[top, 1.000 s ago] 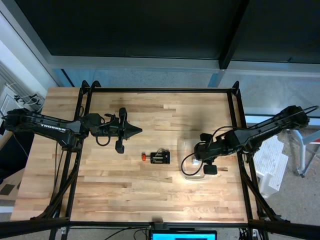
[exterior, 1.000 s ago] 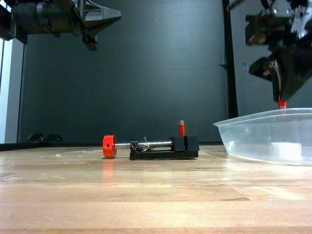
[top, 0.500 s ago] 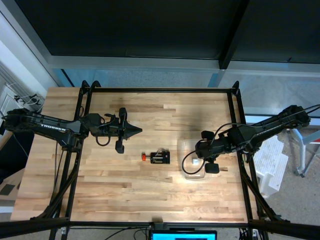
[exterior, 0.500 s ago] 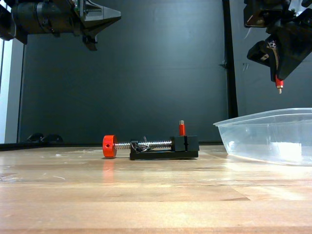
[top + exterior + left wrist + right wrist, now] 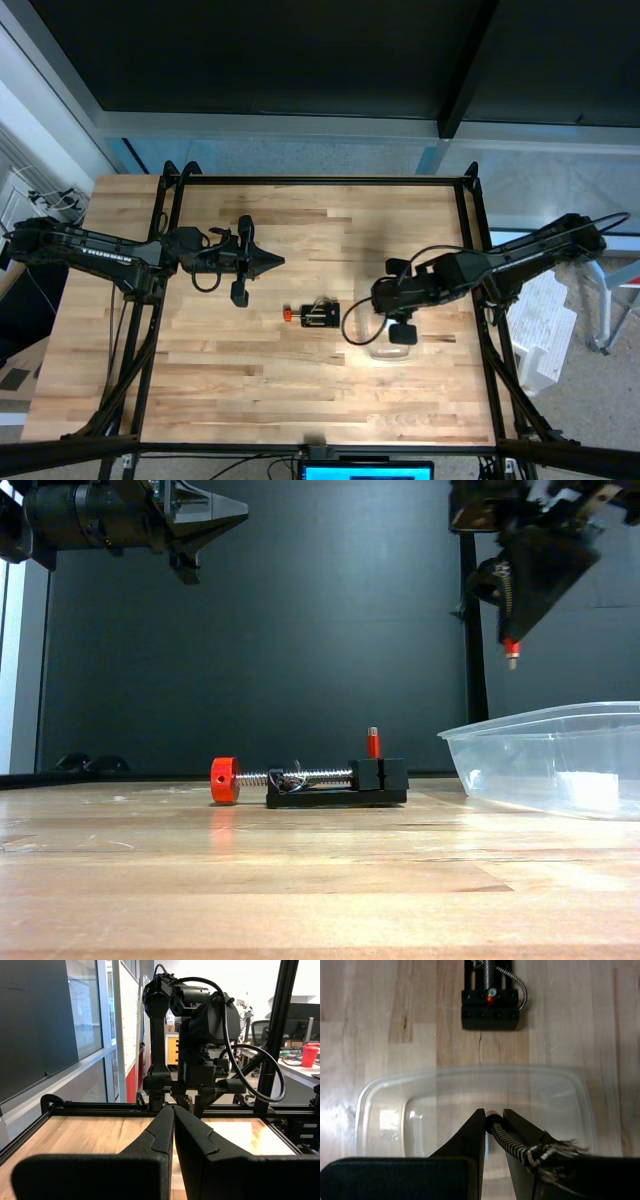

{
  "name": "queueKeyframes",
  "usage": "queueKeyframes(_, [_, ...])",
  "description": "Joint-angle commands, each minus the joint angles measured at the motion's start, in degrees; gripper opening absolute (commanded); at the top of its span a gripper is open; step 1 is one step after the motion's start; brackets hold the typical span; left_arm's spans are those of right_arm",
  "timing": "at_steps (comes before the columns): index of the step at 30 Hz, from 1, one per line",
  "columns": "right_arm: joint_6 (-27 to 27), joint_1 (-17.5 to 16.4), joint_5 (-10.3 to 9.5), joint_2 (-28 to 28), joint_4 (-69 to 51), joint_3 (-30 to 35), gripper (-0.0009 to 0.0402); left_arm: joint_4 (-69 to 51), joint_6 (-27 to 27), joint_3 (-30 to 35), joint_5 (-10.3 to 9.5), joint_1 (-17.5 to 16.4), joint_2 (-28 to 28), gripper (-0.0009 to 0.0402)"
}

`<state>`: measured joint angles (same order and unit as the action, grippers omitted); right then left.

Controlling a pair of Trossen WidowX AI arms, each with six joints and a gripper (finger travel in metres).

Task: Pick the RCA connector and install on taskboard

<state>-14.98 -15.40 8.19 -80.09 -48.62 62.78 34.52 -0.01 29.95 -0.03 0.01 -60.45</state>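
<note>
A: Where is the RCA connector (image 5: 511,652) being held?

B: It is being gripped between the jaws of the right gripper (image 5: 493,1113), pointing straight down (the sleeve is red, only the tip silver). A braided cable (image 5: 507,1139) is trailing back from it along the gripper.

A: And how high is it hanging?

B: It is being held in the air, well above the table (image 5: 250,380). It is over the side of the clear plastic tray (image 5: 540,750) that lies nearest the taskboard (image 5: 320,315). Nothing is being touched by its tip.

A: How is the taskboard lying?

B: It is lying flat near the middle of the table, close to the tray but apart from it. Its red-orange knob (image 5: 224,779) is pointing away from the tray, toward the left arm's side. A coiled silver spring (image 5: 320,774) is running between the knob and the black block. A short red post (image 5: 372,743) is standing upright on the end of the block nearer the tray.

A: What is being done with the left gripper (image 5: 173,1110)?

B: It is being held high over the left part of the table, well apart from the taskboard, and is aimed level toward the right arm. Its jaws are pressed together with nothing between them.
</note>
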Motion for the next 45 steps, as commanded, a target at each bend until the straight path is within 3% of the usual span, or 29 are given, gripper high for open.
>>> queueKeyframes(1, [1.01,0.50,-0.02,-2.69,0.42,2.32,0.0000,0.02,0.00,0.00,0.00,0.00,-0.02,0.0000])
queueKeyframes(12, [2.43,1.84,-0.15,-12.35,0.68,10.95,0.0000,0.02,0.00,0.00,0.00,0.00,-0.02,0.0000])
queueKeyframes(26, [2.58,3.23,-0.07,-20.55,1.75,17.51,0.0000,0.02,0.00,0.00,0.00,0.00,-0.02,0.0000])
queueKeyframes(36, [3.17,4.22,1.33,-22.58,3.50,18.34,0.0000,0.02,0.00,0.00,0.00,0.00,-0.02,0.0000])
queueKeyframes(45, [3.34,5.07,0.79,-23.56,4.92,18.36,0.0000,0.02,0.00,0.00,0.00,-0.02,-0.04,0.0000])
